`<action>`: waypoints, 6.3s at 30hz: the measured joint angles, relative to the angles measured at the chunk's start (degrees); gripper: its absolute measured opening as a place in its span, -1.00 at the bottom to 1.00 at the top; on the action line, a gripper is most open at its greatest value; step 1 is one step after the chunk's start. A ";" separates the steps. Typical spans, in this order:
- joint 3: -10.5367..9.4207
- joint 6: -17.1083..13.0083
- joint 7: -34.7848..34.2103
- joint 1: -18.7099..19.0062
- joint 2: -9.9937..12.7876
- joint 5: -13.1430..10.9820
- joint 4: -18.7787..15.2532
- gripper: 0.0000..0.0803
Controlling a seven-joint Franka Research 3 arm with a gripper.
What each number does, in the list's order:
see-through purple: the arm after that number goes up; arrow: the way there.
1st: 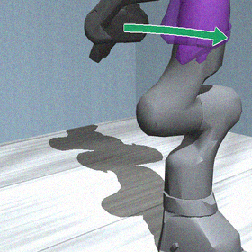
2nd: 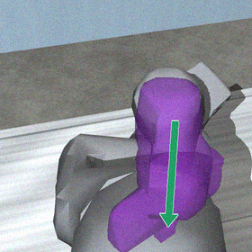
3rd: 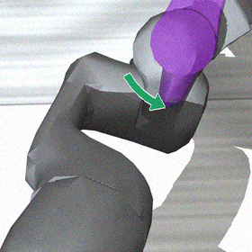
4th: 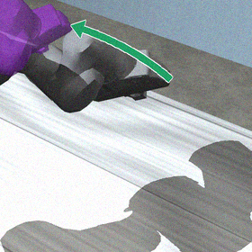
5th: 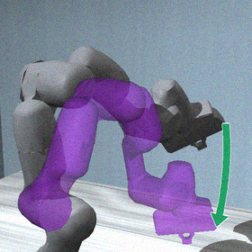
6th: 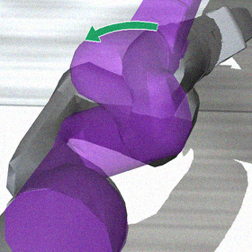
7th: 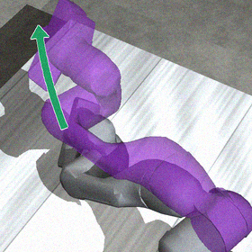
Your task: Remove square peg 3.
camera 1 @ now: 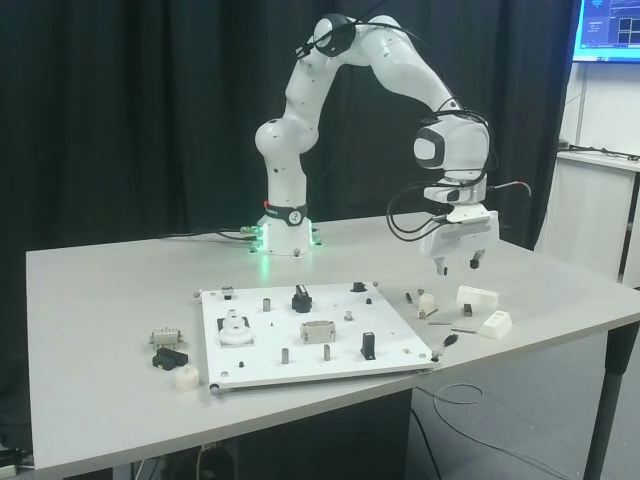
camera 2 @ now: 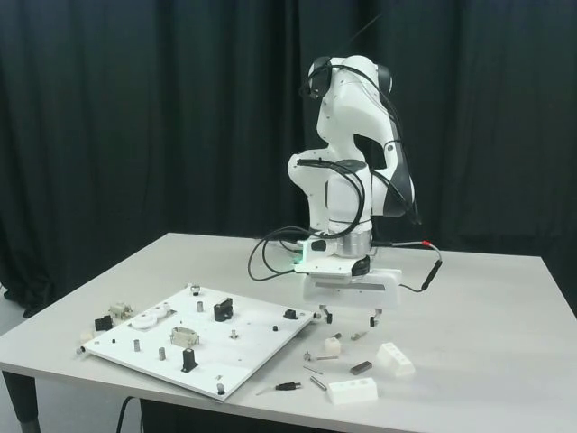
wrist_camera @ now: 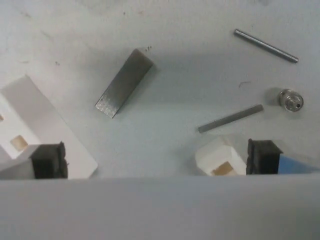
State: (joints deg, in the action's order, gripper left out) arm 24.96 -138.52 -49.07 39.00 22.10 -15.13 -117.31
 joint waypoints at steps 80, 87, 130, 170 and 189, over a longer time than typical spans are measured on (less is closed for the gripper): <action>-0.74 8.14 3.75 -31.01 9.77 5.85 25.64 0.99; -3.01 8.22 7.76 -35.19 11.43 3.87 26.85 0.99; -3.31 7.47 15.47 -40.35 24.14 -3.30 33.59 0.99; -3.65 8.24 20.03 -41.26 26.14 -5.06 33.63 -0.59; -3.63 8.91 21.59 -41.31 26.13 -5.40 34.06 -0.81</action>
State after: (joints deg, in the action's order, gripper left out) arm 21.33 -129.61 -27.48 -2.30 48.23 -20.52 -83.25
